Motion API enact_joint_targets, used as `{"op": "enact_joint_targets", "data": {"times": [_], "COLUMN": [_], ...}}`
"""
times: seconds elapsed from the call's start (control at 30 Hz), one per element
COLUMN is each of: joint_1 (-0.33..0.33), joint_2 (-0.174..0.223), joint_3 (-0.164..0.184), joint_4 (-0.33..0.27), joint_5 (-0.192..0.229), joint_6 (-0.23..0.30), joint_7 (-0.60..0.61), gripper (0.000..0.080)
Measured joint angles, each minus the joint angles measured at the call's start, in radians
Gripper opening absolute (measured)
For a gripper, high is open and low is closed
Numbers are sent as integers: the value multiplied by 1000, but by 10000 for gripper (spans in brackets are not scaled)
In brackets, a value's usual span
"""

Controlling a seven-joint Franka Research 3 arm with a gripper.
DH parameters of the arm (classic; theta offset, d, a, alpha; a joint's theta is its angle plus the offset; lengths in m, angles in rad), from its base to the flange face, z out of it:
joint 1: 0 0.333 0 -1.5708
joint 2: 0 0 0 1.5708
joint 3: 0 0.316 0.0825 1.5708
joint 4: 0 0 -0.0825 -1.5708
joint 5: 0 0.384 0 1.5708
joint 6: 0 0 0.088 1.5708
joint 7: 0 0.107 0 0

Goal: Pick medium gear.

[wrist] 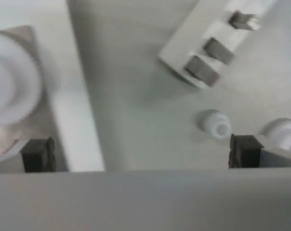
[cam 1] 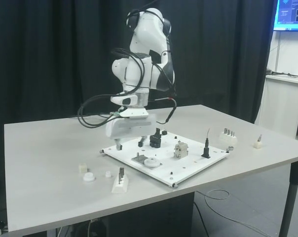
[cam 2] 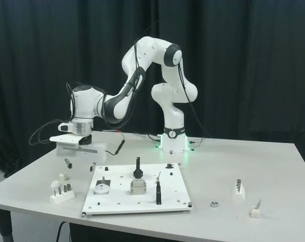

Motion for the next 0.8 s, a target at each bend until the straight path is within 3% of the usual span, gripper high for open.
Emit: {"op": "enact_joint_targets", "data": {"times": [0.3, 0.53, 0.8], "joint_1": [-68, -131, -198], "joint_2": [13, 50, 117], "joint_3": [0, 3, 24], "joint_4": [31, 68, 126], "joint_5": [-21, -19, 34], "joint_6": [1, 2, 2], "joint_7": [-78, -164, -265], "gripper": [800, 800, 800]}}
